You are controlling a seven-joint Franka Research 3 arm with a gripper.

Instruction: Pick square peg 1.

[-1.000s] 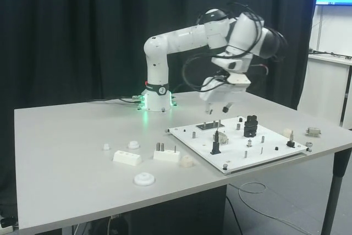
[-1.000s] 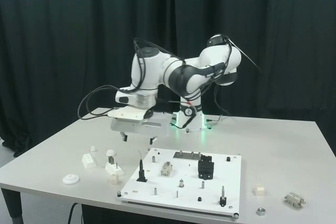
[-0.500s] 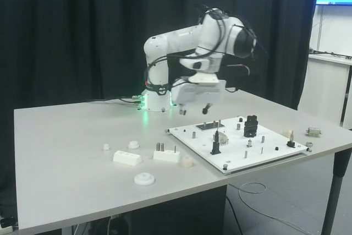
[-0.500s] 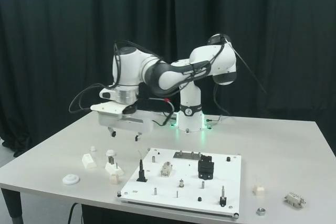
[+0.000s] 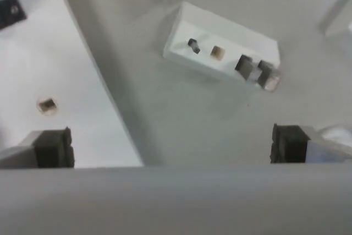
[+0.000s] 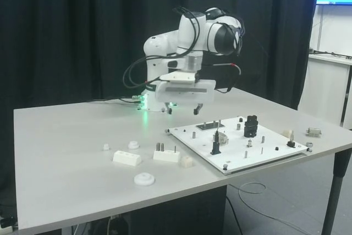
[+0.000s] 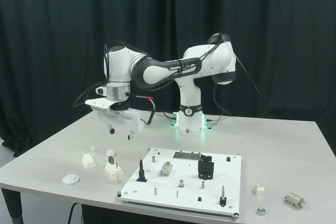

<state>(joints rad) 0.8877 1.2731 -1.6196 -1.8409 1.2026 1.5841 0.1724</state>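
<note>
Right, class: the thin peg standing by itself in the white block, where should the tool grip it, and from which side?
Grip the thin peg by its exposed top, from straight above, closing on two opposite flat sides. It stands upright in the white block, so only its upper part is free. The open tool hangs above the table.

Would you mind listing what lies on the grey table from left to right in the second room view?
Flat white disc → white wedge-shaped block → white peg holder block → white square board → small white cube → grey connector.
</note>
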